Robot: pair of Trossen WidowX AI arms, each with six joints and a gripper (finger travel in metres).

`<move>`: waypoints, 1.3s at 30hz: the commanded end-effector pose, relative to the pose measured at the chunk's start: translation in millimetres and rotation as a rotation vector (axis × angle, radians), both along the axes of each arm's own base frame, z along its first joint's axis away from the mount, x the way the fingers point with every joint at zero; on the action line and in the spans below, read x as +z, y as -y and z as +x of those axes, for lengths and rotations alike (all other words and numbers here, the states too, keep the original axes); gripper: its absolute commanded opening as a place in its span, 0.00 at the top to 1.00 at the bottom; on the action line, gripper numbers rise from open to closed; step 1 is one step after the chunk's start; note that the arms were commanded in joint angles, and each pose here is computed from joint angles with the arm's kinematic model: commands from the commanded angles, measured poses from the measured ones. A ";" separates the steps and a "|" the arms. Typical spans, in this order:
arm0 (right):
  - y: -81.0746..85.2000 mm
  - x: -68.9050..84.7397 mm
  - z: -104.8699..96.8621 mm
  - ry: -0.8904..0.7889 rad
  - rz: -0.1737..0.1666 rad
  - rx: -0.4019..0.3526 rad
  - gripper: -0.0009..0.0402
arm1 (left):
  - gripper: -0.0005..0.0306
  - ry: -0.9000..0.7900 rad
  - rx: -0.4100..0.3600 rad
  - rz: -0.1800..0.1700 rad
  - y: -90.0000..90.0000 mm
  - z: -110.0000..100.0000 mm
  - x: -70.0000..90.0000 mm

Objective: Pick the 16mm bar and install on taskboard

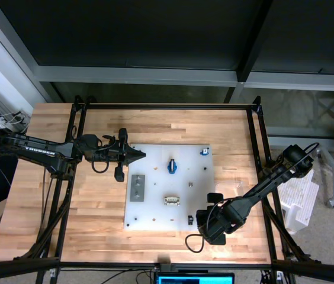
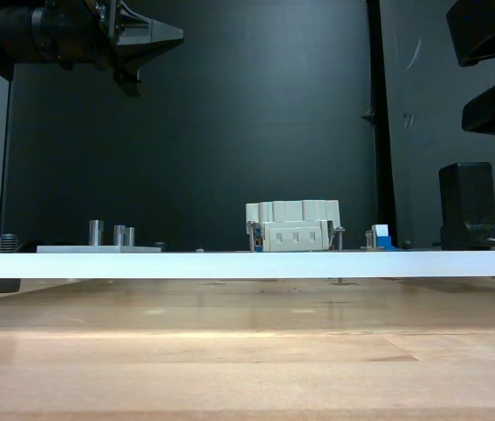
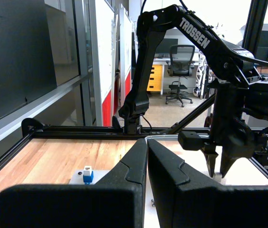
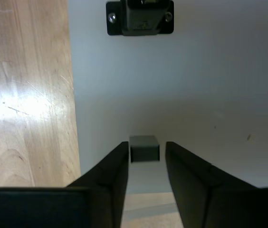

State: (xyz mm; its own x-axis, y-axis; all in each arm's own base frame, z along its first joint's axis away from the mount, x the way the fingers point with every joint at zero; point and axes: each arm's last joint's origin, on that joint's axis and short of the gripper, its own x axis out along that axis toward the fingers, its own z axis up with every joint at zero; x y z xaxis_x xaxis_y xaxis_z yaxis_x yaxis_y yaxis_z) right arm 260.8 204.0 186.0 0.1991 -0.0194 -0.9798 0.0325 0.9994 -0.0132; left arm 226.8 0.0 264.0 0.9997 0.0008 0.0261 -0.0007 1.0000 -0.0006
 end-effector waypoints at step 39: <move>40.8 82.3 -13.4 0.235 0.105 0.012 0.64 | 0.98 0.000 0.000 0.000 0.0 0.1 0.0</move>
